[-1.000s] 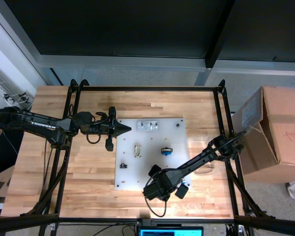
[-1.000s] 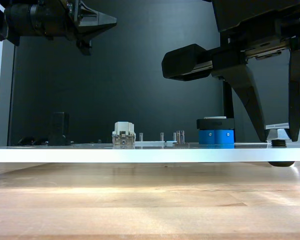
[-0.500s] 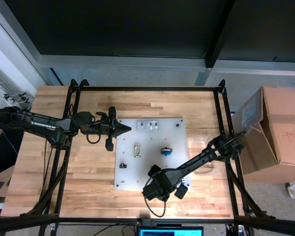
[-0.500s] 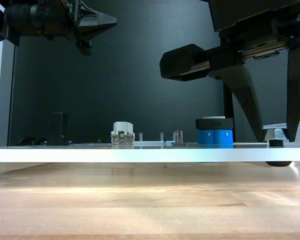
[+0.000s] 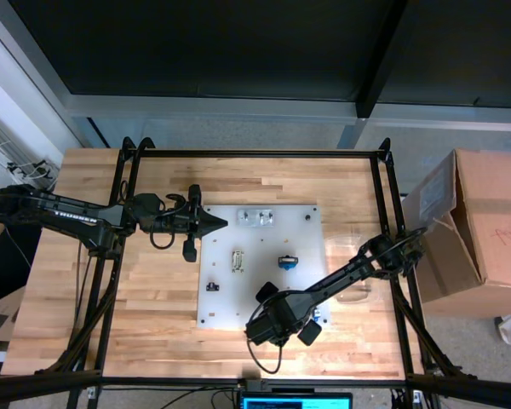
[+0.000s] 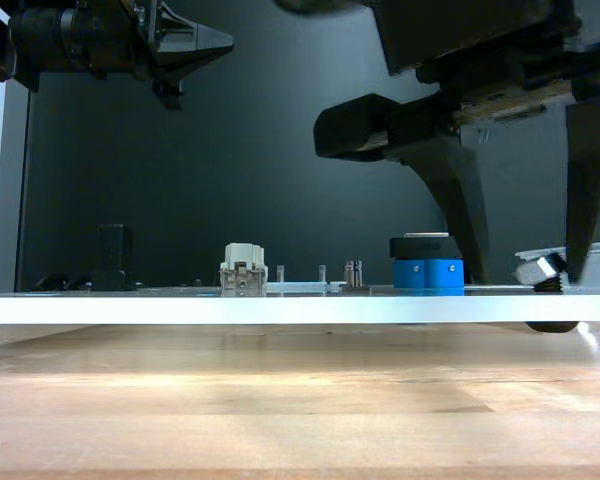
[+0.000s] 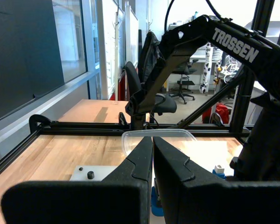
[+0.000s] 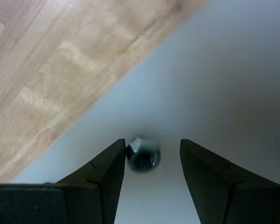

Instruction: Pick the M12 nut and place it on its threads and fasten

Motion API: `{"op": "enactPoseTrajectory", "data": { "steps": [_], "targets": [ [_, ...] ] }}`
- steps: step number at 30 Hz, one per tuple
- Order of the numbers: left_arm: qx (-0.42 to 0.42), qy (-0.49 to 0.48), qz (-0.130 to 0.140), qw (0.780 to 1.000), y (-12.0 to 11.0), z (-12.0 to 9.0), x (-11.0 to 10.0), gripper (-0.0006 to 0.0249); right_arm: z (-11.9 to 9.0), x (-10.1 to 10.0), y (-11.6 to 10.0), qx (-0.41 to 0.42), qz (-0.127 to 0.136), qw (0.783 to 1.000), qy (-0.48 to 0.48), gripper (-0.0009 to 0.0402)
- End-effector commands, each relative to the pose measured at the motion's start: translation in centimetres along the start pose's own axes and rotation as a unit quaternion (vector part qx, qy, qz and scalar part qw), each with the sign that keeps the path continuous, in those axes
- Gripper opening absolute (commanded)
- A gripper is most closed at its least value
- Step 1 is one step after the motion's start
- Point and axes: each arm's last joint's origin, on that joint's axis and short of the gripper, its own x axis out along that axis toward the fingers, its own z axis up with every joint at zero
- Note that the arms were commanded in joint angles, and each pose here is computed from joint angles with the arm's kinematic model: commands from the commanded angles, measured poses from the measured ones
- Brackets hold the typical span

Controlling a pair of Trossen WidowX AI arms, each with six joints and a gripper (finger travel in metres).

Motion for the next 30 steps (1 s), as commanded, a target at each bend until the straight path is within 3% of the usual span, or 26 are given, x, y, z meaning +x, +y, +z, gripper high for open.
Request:
{"op": "enactPoseTrajectory", "data": {
  "steps": [1, 4, 23, 30],
  "targets": [
    [0.0, 0.0, 0.0, 1.0, 0.0, 0.0, 0.0, 0.0, -0.6, -1.6, 0.2, 0.036, 0.019, 0.999, -0.016, 0.0166],
    [0.0, 0.0, 0.0, 1.0, 0.0, 0.0, 0.0, 0.0, -1.1, -2.7, 0.4, 0.063, 0.037, 0.997, -0.035, 0.0164],
    [0.0, 0.0, 0.0, 1.0, 0.0, 0.0, 0.0, 0.0, -1.3, -3.4, 0.3, 0.135, 0.023, 0.99, -0.046, 0.0165],
    [0.0, 0.0, 0.0, 1.0, 0.0, 0.0, 0.0, 0.0, -2.7, -4.7, 0.0, 0.186, 0.019, 0.978, -0.096, 0.0165]
  ]
}}
